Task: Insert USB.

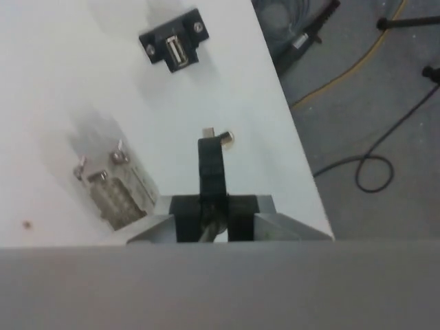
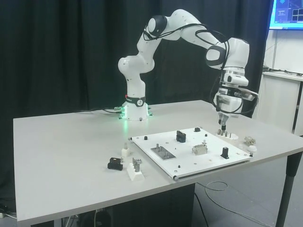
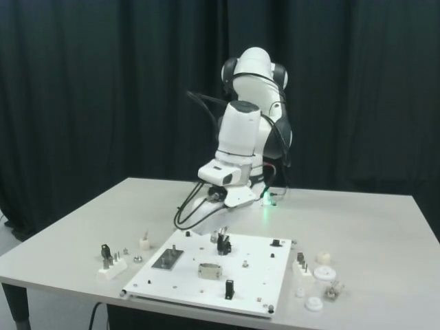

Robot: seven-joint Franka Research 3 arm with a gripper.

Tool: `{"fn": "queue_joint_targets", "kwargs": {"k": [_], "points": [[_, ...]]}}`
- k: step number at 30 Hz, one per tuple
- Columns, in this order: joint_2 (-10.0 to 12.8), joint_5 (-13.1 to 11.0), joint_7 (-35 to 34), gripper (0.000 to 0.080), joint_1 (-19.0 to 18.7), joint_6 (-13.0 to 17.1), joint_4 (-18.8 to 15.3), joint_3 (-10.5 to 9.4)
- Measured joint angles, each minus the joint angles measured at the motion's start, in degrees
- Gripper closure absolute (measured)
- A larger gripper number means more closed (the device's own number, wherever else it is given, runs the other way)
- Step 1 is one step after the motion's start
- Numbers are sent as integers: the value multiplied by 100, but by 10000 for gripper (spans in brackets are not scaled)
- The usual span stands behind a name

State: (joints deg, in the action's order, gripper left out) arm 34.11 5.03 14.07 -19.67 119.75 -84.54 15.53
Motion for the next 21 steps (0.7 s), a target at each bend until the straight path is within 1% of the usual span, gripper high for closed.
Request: {"fn": "queue_joint_targets", "kwargs": {"k": [4, 10, 18, 21], "points": [[78, 161, 159, 732, 18, -150, 184, -75], [171, 408, 168, 732, 97, -319, 362, -276], [222, 790, 408, 732, 295, -348, 402, -649], [230, 892, 408, 732, 390, -349, 406, -785]]}}
